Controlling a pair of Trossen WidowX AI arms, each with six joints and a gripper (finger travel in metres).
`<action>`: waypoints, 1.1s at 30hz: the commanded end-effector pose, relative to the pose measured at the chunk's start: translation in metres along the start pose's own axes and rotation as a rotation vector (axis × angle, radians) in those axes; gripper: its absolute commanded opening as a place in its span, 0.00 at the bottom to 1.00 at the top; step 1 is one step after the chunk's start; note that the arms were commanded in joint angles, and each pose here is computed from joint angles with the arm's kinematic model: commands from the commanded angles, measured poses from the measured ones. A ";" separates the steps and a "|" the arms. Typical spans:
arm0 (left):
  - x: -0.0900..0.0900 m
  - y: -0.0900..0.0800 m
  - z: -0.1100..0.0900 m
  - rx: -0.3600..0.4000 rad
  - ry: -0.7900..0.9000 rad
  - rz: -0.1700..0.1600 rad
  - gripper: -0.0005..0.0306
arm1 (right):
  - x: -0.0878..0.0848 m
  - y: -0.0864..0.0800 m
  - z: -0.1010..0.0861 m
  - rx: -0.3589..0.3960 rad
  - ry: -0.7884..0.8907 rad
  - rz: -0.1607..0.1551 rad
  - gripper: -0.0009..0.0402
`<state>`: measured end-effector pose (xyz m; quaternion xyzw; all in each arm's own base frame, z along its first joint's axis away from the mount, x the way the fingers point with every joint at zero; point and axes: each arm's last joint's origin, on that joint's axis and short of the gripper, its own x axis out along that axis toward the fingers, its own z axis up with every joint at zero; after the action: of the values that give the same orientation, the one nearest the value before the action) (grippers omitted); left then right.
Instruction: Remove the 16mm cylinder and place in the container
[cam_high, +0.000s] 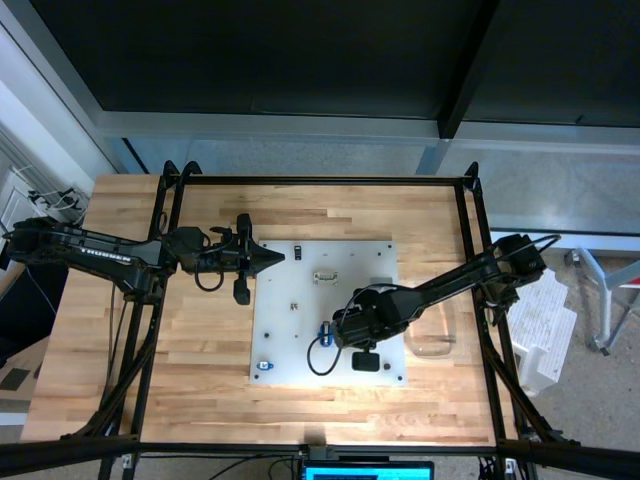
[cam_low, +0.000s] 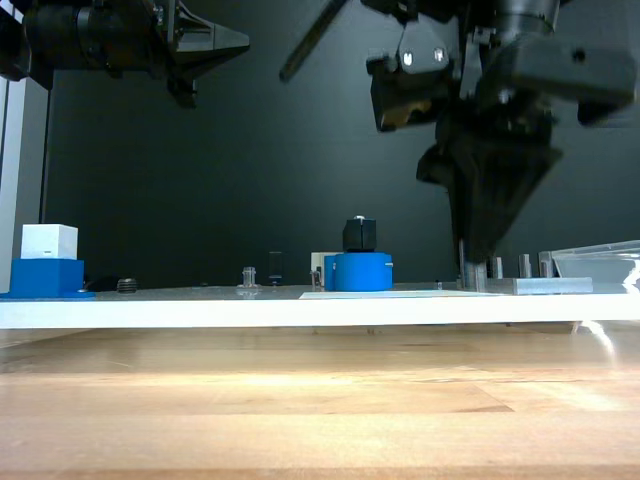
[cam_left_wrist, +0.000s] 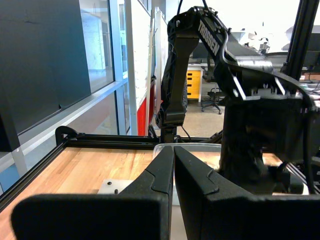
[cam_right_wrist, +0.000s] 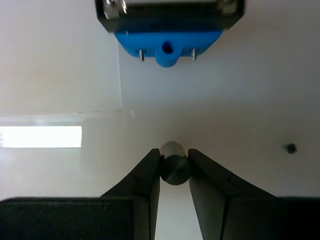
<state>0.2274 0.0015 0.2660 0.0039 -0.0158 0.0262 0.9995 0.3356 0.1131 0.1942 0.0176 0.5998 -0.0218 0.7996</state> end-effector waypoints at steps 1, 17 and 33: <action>0.000 0.000 0.000 0.000 0.000 0.000 0.02 | -0.013 -0.001 0.002 -0.011 -0.017 0.006 0.03; 0.000 0.000 0.000 0.000 0.000 0.000 0.02 | -0.075 -0.009 -0.019 -0.030 -0.066 0.022 0.03; 0.000 0.000 0.000 0.000 0.000 0.001 0.02 | -0.101 -0.028 -0.113 -0.056 -0.055 0.054 0.03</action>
<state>0.2274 0.0015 0.2662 0.0041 -0.0160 0.0262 0.9995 0.2035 0.0949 0.2616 0.0096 0.5764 0.0165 0.8170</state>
